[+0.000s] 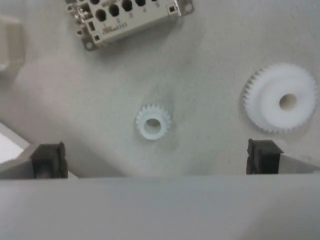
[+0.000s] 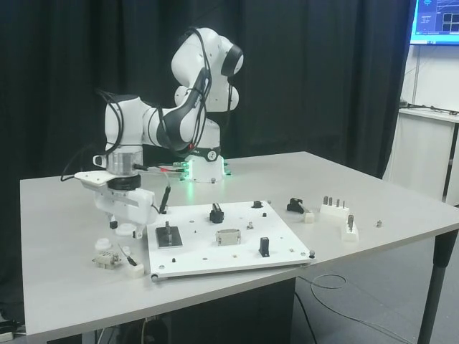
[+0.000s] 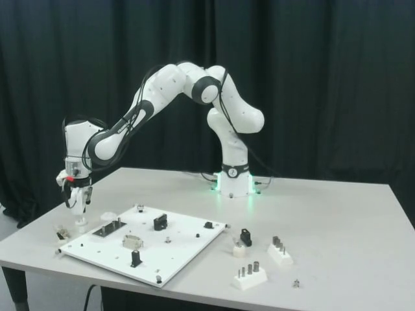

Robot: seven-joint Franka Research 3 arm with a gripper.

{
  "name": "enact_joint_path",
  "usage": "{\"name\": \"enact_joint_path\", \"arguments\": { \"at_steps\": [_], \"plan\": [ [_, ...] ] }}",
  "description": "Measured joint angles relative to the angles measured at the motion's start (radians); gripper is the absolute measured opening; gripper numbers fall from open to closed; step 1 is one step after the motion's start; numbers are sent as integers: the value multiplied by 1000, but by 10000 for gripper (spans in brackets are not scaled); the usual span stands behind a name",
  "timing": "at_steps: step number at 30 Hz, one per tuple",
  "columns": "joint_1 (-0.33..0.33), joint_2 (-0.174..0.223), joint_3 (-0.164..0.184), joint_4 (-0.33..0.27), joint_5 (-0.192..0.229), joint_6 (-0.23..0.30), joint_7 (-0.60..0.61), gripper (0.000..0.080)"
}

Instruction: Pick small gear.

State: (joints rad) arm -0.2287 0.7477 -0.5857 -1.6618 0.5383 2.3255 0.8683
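the white arm [image 3: 162, 97] reaches out from its base [image 3: 235, 181] across the grey table [image 2: 373, 193] and bends down at the wrist, so the gripper [image 1: 155, 159] hangs pointing straight down over the table's far end from the base, beside the white board [image 2: 229, 240]. its two black fingertips [image 1: 50, 160] stand wide apart, with nothing between them, above the table surface and not touching it.

the wrist view shows the small gear [image 1: 153, 121] lying flat on the table, white, roughly midway between the two fingertips and a little ahead of them. a large gear [image 1: 280, 98] lies flat well to one side of it, and a grey connector block [image 1: 125, 17] with a row of round holes lies further off.

the first room view shows the gripper [image 2: 122, 208] low above the table with the large gear [image 2: 128, 229] just beside it and the connector block [image 2: 105, 259] nearer the table edge; the small gear cannot be made out there. in the second room view the gripper [image 3: 78, 206] hides the gears.
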Motion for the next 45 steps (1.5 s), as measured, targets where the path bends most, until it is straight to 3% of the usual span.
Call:
{"name": "enact_joint_path", "arguments": {
  "at_steps": [18,45],
  "plan": [
    [-1,39,3,5,4,-6,24,800],
    [-15,122,18,81,40,9,18,800]
  ]
}}
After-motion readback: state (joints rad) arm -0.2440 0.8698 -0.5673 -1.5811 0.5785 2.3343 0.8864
